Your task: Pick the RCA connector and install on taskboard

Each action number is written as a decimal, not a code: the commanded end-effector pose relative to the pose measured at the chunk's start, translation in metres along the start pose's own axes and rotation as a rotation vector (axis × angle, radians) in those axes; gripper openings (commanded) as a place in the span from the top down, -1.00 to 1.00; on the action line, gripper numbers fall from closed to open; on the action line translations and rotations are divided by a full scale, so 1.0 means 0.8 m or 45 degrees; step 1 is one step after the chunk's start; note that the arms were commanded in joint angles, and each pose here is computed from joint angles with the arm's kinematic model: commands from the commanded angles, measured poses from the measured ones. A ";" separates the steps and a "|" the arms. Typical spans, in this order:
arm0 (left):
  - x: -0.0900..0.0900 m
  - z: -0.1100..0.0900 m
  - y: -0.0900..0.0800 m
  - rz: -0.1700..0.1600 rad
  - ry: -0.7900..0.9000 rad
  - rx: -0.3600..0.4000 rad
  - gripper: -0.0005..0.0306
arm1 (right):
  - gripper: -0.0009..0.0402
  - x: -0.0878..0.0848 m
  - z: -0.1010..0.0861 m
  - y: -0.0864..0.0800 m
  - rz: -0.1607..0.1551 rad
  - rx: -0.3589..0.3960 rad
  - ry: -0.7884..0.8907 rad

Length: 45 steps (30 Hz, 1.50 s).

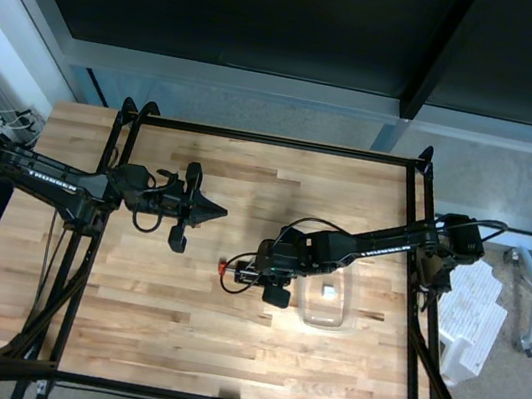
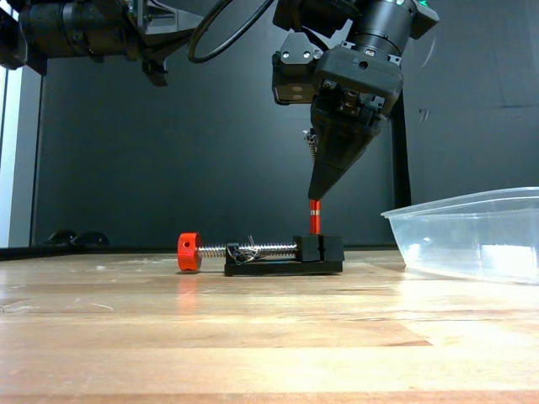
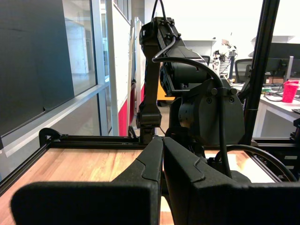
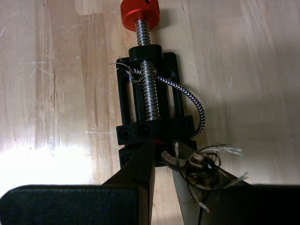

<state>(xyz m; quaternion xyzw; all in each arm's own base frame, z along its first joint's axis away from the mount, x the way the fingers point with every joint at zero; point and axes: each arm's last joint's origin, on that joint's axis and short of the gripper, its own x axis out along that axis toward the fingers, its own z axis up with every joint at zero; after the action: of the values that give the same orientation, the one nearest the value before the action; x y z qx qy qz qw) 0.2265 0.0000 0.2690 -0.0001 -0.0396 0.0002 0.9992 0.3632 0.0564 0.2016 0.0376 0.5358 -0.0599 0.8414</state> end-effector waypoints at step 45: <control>0.000 0.000 0.000 0.000 0.000 0.000 0.97 | 0.09 -0.059 0.004 -0.006 0.016 -0.006 -0.064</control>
<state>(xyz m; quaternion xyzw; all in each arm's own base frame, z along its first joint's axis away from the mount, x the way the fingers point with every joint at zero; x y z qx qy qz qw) 0.2265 0.0000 0.2691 -0.0001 -0.0398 0.0004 0.9992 0.3459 0.0539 0.2452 0.0388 0.5132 -0.0547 0.8557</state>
